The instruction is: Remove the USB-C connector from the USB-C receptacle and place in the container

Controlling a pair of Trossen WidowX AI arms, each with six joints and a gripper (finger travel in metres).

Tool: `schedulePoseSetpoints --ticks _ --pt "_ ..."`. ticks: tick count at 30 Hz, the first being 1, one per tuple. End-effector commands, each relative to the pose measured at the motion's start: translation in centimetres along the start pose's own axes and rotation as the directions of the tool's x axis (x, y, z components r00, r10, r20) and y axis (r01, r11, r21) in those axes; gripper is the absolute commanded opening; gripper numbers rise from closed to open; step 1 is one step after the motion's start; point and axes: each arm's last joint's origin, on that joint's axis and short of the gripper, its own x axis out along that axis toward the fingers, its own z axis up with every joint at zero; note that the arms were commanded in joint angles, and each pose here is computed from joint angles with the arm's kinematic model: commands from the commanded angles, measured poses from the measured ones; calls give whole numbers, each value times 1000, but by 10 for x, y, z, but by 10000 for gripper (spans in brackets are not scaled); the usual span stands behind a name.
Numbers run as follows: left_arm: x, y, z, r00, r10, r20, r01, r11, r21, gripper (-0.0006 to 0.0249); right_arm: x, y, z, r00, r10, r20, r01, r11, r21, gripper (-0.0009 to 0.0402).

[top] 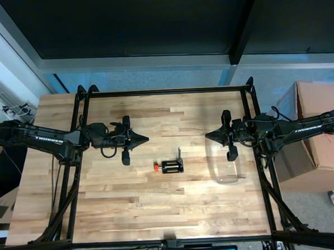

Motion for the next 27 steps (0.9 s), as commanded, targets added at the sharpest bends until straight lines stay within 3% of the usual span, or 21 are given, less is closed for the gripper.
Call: schedulePoseSetpoints --ticks 1,15,17,22,27 --pt "0 0 0 1000 0 0 0 1000 0 0 1 -19 -10 1000 -2 -23 3 1000 31 0" --pt "0 0 0 1000 -1 0 1 1000 0 0 2 -18 -7 1000 5 -17 -4 998 57 0" --pt "0 0 0 1000 -3 4 3 1000 0 0 4 -16 -5 999 33 -29 -31 998 60 0" --pt "0 0 0 1000 -3 -2 3 1000 0 0 11 -12 2 977 42 -211 -28 997 66 0" --pt "0 0 0 1000 -3 -4 3 1000 0 0 23 -3 10 899 61 -434 -37 997 63 0"
